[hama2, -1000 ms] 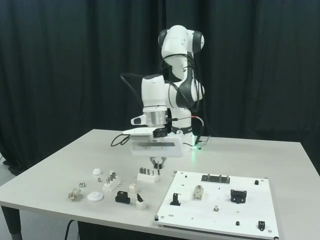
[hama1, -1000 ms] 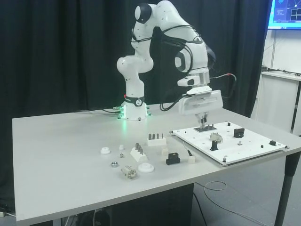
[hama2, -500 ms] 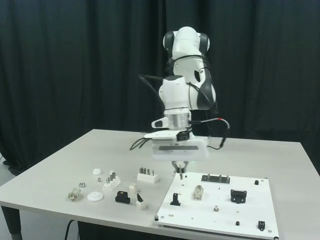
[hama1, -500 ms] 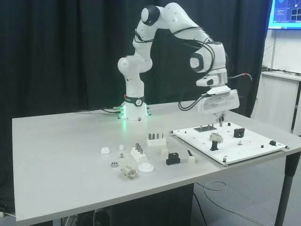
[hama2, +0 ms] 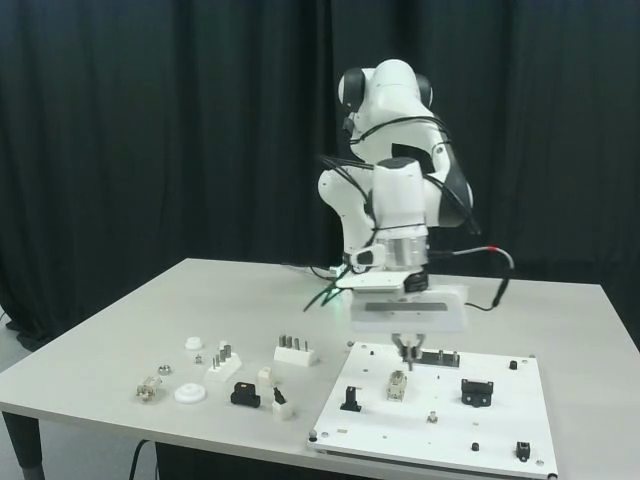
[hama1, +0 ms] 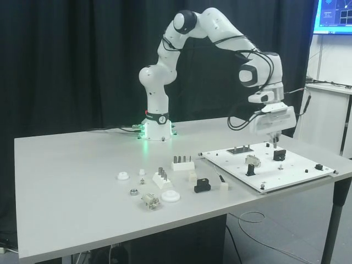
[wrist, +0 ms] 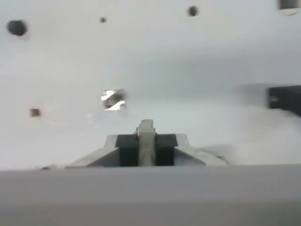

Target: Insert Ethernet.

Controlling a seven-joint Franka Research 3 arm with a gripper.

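**Arm stretched out, wrist pointing down**

The white arm [hama1: 214, 25] arches up from its base and reaches out, the forearm dropping to a wrist turned straight down. The gripper [hama2: 406, 349] hangs low, its fingers [wrist: 146, 143] pressed close together with a small piece between them.

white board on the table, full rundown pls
The white board is a flat square plate lying near one table corner, raised on small black feet. It looks like rigid painted sheet with scattered small holes. Mounted on it: a dark rail with upright pins, a metallic connector block, and several black fixtures. The gripper hangs just above it, not touching.
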